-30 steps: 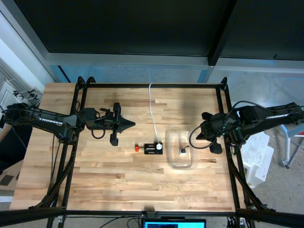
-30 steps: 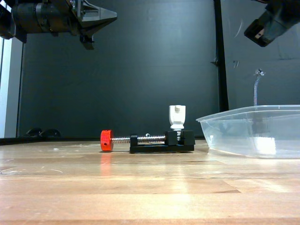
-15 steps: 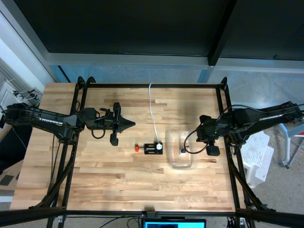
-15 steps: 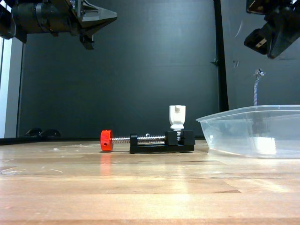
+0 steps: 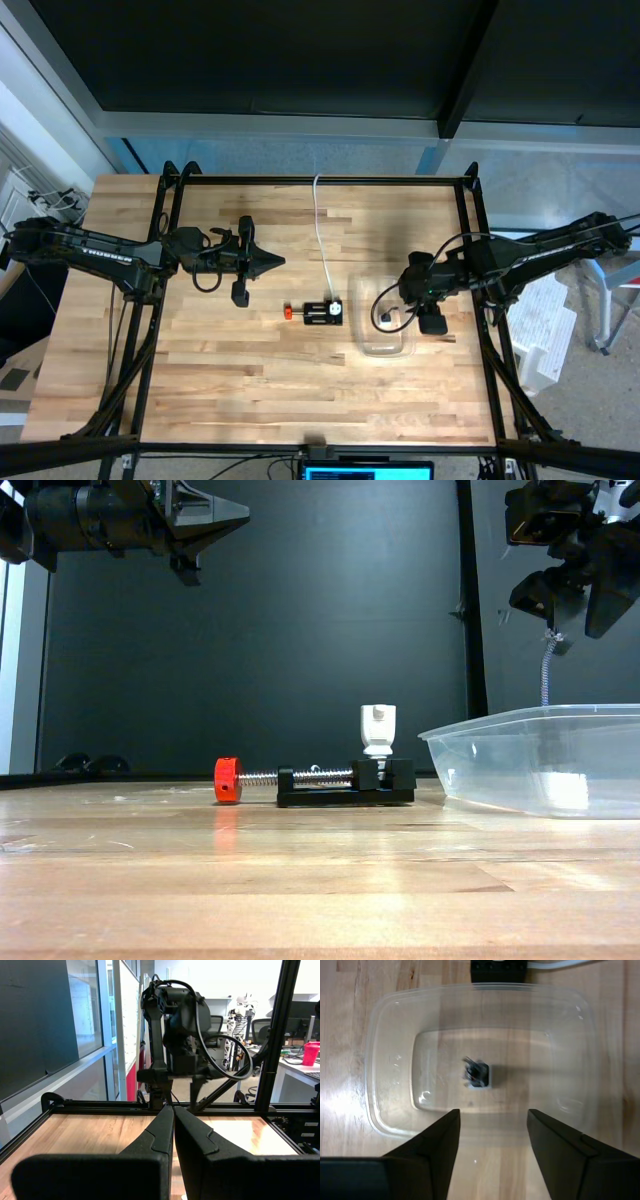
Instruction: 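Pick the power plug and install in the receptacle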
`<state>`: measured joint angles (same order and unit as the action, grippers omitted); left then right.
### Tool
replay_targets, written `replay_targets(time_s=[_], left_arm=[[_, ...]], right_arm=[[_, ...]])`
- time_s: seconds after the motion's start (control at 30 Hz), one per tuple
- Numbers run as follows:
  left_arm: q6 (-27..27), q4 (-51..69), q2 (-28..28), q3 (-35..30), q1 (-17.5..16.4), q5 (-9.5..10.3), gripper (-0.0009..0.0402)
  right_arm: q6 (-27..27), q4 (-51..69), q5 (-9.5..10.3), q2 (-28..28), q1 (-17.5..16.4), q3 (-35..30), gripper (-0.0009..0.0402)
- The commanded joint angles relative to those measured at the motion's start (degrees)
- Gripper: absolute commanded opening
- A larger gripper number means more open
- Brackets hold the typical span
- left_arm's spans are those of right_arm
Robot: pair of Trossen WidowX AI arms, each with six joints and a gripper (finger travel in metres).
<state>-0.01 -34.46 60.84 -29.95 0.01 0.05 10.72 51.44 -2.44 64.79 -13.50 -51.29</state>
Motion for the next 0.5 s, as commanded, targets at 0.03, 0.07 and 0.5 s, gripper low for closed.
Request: replay_targets(time_s=[0.03,0.07,0.5], left_arm=[[0.0,0.0,0.02,0.0,0.0,-0.02,0.0],[0.0,0.0,0.02,0.0,0.0,-0.02,0.0],[0.0,0.0,0.02,0.0,0.0,-0.02,0.0]], right_arm=[[0.39,-0.96,-2.38,1.49,-0.92,0.37,0.0211],[0.37,-1.36,-2.49,1.86,-1.05,0.48,0.0214],[0.44,-10.97,-2.58,6.82,-3.56,4.0,0.0216]])
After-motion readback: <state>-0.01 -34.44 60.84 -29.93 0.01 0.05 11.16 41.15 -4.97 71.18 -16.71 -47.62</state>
